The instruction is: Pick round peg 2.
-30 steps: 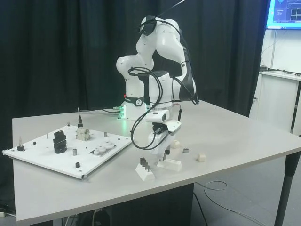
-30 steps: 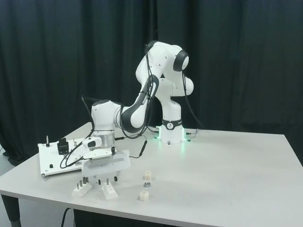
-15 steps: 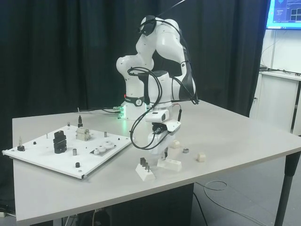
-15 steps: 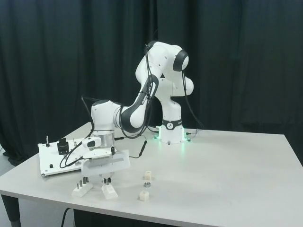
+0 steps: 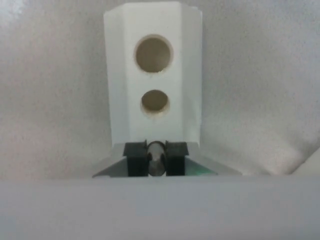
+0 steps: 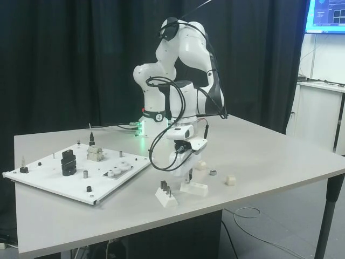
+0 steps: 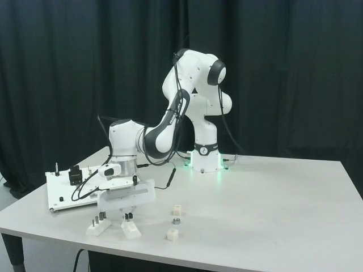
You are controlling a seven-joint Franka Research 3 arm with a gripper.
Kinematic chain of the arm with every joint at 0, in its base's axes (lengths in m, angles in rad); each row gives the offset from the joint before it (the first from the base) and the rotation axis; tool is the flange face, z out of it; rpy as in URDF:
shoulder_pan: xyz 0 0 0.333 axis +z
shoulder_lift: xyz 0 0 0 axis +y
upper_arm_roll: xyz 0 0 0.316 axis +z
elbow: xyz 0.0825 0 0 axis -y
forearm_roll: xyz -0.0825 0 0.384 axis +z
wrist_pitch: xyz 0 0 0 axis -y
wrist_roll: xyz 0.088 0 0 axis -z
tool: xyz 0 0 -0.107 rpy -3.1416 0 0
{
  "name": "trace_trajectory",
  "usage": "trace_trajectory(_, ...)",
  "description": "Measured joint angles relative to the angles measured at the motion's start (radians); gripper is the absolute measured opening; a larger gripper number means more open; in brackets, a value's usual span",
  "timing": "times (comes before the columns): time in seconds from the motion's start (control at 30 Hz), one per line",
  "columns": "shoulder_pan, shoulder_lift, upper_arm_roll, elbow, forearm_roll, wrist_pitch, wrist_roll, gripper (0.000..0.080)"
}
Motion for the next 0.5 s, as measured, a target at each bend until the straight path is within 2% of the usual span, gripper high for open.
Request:
trace_trajectory(0.23, 0.0, -0.023, -0.004, -0.005, 0.0, -0.023, 0.001, 0.0073)
trace_trajectory(0.5, 0.001, -0.079, -0.016, -0.024, -0.002, -0.064, 0.002, 0.0071)
